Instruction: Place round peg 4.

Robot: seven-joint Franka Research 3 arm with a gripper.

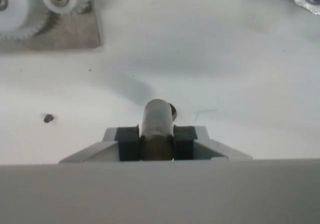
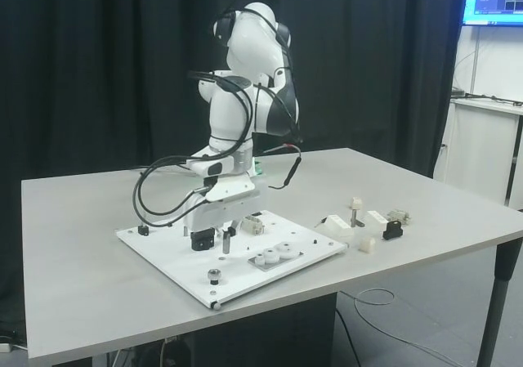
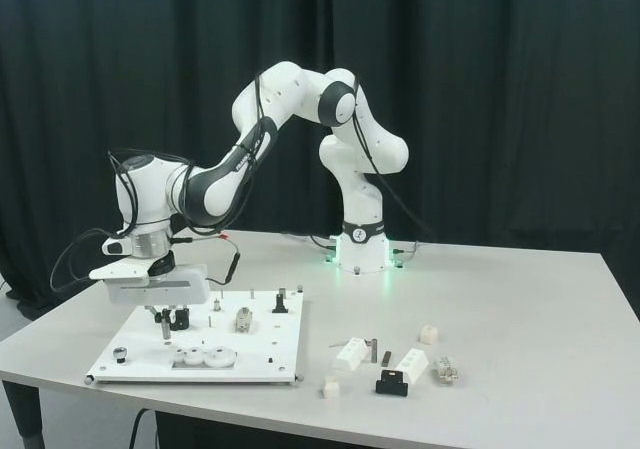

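- Wrist view: the gripper is closed on the peg, one black pad on either side of the shaft; the free end points down at the white board.
- A small dark hole shows just beside the peg tip; the peg is not yet seated.
- First room view: the peg hangs upright just above the board, near the gears.
- Judgement: short, stiff and smooth, probably metal and fairly light; it may slip or tilt, so a hold across the upper shaft suits.
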